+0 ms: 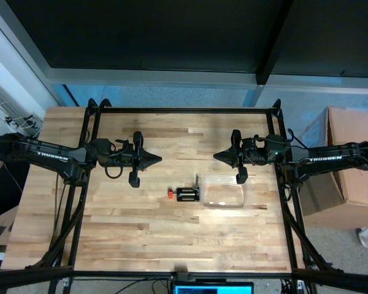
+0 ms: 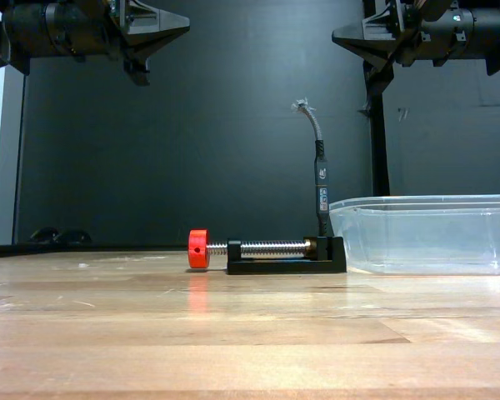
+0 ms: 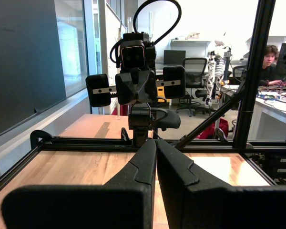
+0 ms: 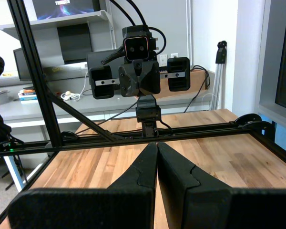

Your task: Remove the USB-C connector from the USB-C receptacle and place in the container

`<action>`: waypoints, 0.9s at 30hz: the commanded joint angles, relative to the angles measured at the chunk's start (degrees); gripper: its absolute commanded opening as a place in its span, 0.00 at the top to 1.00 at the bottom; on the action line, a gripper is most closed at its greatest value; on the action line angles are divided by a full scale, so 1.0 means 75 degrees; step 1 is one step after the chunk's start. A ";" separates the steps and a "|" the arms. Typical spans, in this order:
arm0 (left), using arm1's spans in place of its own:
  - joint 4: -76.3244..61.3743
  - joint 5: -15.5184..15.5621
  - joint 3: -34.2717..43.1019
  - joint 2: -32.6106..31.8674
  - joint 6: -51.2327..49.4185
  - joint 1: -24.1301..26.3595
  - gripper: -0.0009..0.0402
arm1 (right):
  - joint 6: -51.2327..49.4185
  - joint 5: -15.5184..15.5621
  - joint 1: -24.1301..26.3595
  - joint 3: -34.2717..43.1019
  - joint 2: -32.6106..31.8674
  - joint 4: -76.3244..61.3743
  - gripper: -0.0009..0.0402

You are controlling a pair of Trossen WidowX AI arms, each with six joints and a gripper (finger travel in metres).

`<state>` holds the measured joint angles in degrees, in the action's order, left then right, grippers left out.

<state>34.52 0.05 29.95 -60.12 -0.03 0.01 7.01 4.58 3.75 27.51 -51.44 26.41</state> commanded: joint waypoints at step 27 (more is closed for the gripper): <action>0.0000 -0.0003 0.0000 0.0000 0.0003 -0.0003 0.98 | -0.0012 -0.0073 -0.0271 0.0644 -0.0079 -0.1856 0.98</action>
